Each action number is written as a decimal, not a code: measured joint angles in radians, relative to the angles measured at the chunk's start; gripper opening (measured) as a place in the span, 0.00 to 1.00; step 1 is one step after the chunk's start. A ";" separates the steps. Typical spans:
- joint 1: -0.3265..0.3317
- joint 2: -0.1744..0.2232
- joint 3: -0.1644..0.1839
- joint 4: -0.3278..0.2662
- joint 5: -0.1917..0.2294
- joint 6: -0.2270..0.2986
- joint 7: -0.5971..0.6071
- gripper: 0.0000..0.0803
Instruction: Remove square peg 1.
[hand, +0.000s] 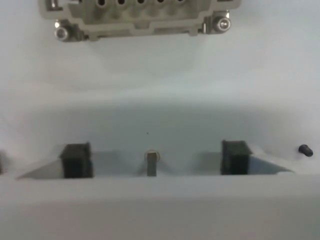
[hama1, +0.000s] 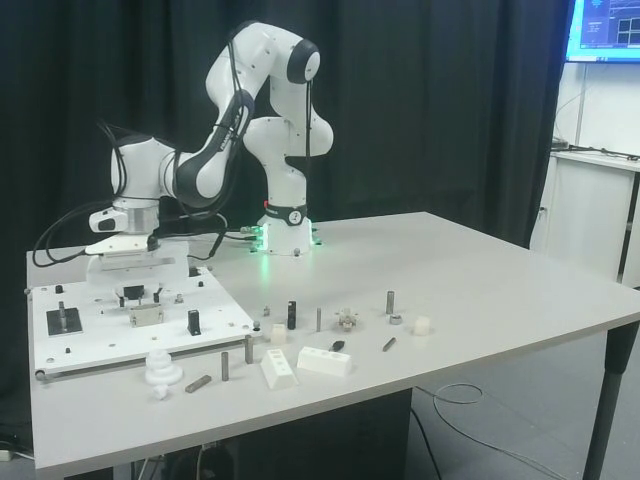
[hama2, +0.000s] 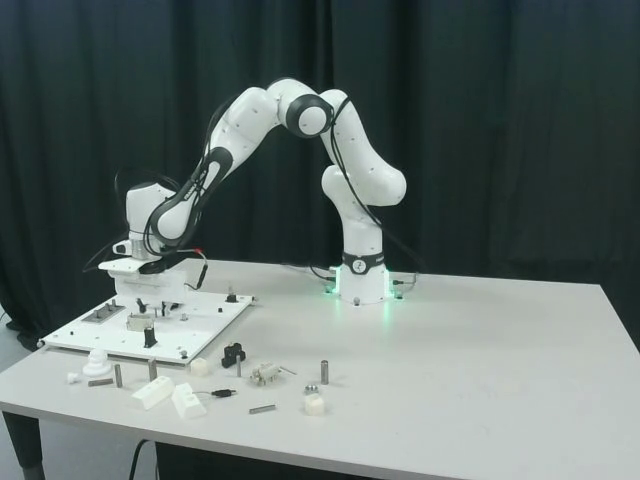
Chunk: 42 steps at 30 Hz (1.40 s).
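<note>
The hand (hand: 155, 162) hovered low over the white board (hama1: 215, 325) at the left end of the tabletop (hama1: 480, 270), the arm (hama2: 250, 120) reaching out from its base. In the wrist view both black fingertips (hand: 76, 160) stood well apart, released, holding nothing. Between them, roughly midway, a small upright metal peg (hand: 151, 162) rose from the board; taken to be square peg 1, though its cross-section could not be confirmed. Neither fingertip touched it.

A pale multi-pin connector block (hand: 140, 17) sat on the board farther off, well clear of the peg. A small black screw-like stud (hand: 305, 150) lay off to one side.

Handling judgement: the peg looked like solid metal, so stiff, light for the hand, not fragile. Smooth faces likely slippery; a firm squeeze is advised. Fit in its socket may be snug, so a straight pull along the peg's axis seems safest; any tilt could bind it. Best hold: on two opposite flat sides of the exposed shaft, just below the top, pads square to the faces.

Loose pegs and white blocks (hama1: 310, 362) lay on the tabletop, apart from the board.
</note>
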 joint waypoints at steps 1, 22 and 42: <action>-0.001 0.001 0.000 0.002 0.000 -0.002 0.000 0.83; -0.010 0.021 -0.001 0.036 0.000 -0.064 -0.017 0.39; -0.011 0.022 -0.002 0.041 0.000 -0.072 -0.014 0.05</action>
